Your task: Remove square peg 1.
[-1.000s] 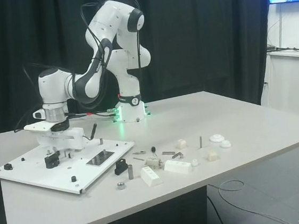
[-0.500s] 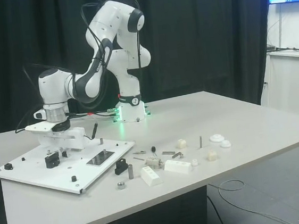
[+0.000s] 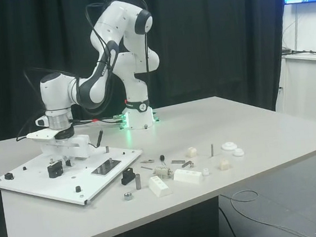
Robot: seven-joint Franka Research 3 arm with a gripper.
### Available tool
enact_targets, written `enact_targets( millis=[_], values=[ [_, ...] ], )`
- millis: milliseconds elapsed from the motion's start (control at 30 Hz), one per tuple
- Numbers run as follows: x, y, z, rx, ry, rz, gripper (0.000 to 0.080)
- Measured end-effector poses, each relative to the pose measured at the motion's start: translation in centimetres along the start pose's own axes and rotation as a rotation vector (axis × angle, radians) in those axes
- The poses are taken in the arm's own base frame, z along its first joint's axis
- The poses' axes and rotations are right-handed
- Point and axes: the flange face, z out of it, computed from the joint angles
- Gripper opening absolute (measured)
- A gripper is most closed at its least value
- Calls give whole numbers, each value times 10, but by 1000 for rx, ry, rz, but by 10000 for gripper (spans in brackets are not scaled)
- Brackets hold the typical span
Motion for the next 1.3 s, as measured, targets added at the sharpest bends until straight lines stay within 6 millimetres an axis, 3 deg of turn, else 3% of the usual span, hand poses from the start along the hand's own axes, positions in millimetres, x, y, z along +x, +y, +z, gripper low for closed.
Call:
enact_targets(
  millis=[867, 1300],
  values=[
    [0, -1, -1, 0, -2, 11, 33],
    [3, 1, -14, 2, -24, 4, 33]
  ],
)
